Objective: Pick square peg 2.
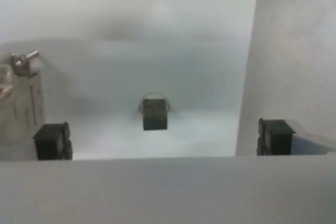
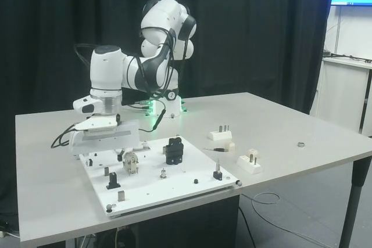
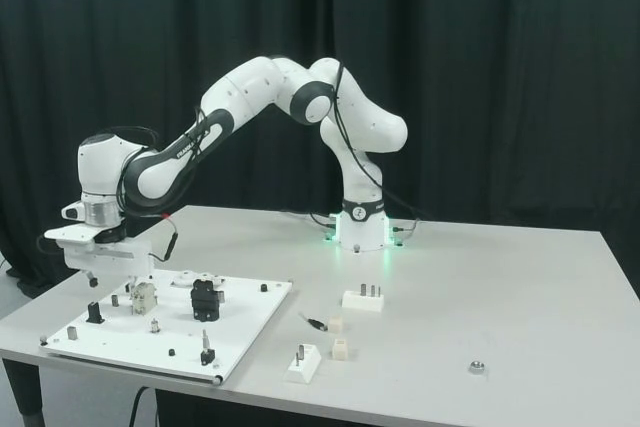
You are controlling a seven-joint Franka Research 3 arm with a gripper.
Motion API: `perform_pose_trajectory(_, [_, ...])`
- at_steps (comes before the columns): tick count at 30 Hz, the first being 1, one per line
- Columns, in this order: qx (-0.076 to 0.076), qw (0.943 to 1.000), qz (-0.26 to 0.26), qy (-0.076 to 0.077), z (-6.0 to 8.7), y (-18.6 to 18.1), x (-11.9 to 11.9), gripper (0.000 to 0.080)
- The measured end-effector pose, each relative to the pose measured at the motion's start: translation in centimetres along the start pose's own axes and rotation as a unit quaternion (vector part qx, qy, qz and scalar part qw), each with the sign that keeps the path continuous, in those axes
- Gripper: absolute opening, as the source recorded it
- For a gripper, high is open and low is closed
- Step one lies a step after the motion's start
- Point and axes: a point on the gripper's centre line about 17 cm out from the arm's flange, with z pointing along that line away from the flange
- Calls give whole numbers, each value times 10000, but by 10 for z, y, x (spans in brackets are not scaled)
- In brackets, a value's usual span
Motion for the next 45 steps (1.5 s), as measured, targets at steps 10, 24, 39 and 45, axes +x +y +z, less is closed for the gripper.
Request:
perform_pose_trajectory(10, [-42, 10000, 19, -17, -9, 3, -2, 798])
perform_pose_trajectory(24, [-45, 9999, 97, -6, -11, 4, -2, 800])
perform_pose_trajectory(39, [-48, 9999, 152, -4, -12, 6, -3, 800])
perform_pose_trajectory(45, [-48, 9999, 165, -5, -12, 7, -4, 800])
